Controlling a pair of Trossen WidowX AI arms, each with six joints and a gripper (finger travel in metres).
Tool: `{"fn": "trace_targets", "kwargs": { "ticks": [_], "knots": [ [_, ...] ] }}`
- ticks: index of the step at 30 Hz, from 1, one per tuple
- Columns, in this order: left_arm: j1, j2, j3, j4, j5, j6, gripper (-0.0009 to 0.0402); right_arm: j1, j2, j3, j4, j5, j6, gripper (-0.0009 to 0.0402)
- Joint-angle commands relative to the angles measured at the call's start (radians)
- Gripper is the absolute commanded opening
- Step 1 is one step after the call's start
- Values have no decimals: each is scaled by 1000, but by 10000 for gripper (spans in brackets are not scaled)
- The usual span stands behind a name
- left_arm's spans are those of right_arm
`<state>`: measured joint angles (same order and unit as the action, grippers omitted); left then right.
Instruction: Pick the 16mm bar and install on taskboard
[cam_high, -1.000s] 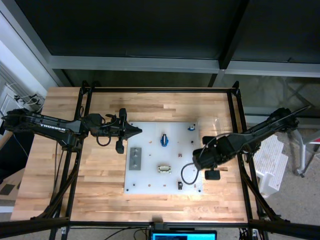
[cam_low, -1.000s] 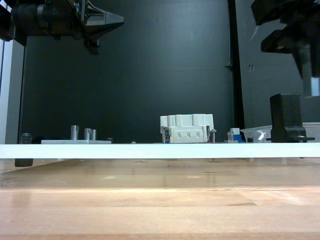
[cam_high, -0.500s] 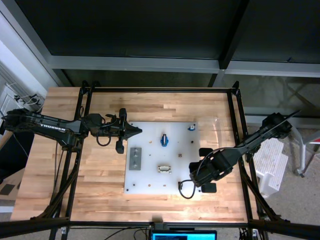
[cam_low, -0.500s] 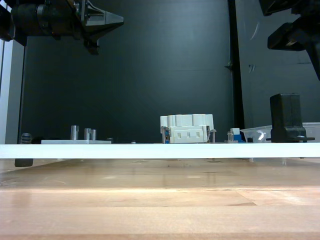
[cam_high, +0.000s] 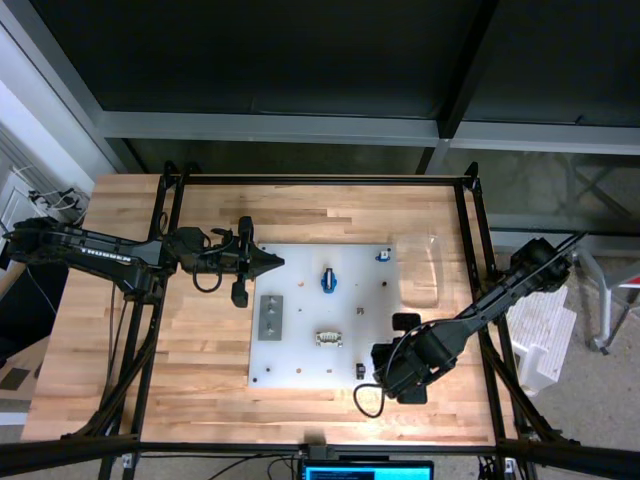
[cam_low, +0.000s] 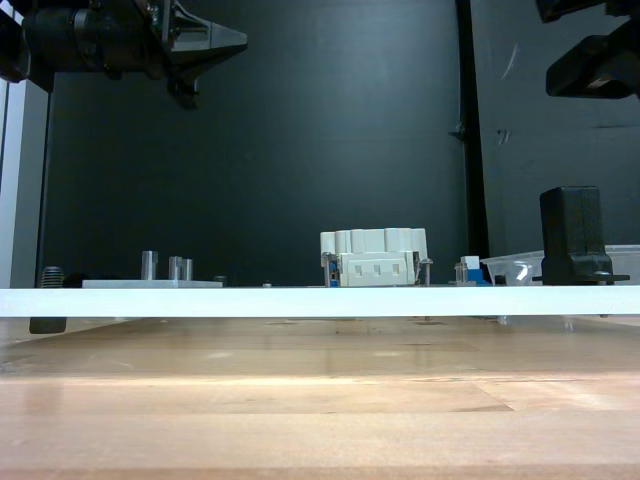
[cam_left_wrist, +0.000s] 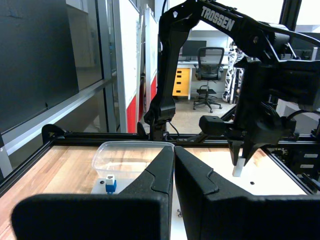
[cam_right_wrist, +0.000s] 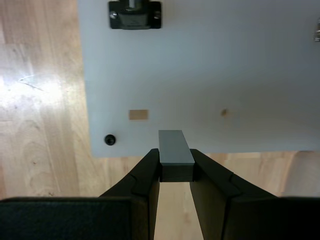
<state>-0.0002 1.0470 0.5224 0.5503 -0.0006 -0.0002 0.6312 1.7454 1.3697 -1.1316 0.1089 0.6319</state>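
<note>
Pale butcher-block wood table (cam_high: 180, 340), black metal frame (cam_high: 470, 230). Flat white taskboard (cam_high: 300, 300) at centre. Right gripper (cam_right_wrist: 175, 169) pinching matte grey square bar (cam_right_wrist: 175, 147) above board's near-right corner. Left gripper (cam_left_wrist: 174, 160) pressed together, raised over board's far-left edge.

Right pincer (cam_right_wrist: 176, 166) with bar (cam_right_wrist: 175, 146) above bare taskboard (cam_right_wrist: 210, 75) near edge, black connector (cam_right_wrist: 135, 14) close by, left pincer (cam_high: 277, 262) high over far-left corner
</note>
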Motion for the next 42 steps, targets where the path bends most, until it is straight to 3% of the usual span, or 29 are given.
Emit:
{"fn": "trace_targets", "kwargs": {
  "ticks": [1, 22, 25, 42],
  "knots": [
    [0, 0, 0, 0, 0, 0, 0, 6, 18, 19, 0, 3, 6, 7],
    [0, 0, 0, 0, 0, 0, 0, 45, 80, 27, 48, 7, 44, 7],
    [0, 0, 0, 0, 0, 0, 0, 45, 82, 26, 49, 31, 45, 7],
    [0, 0, 0, 0, 0, 0, 0, 43, 82, 7, 66, 21, 60, 7]
  ]
}}
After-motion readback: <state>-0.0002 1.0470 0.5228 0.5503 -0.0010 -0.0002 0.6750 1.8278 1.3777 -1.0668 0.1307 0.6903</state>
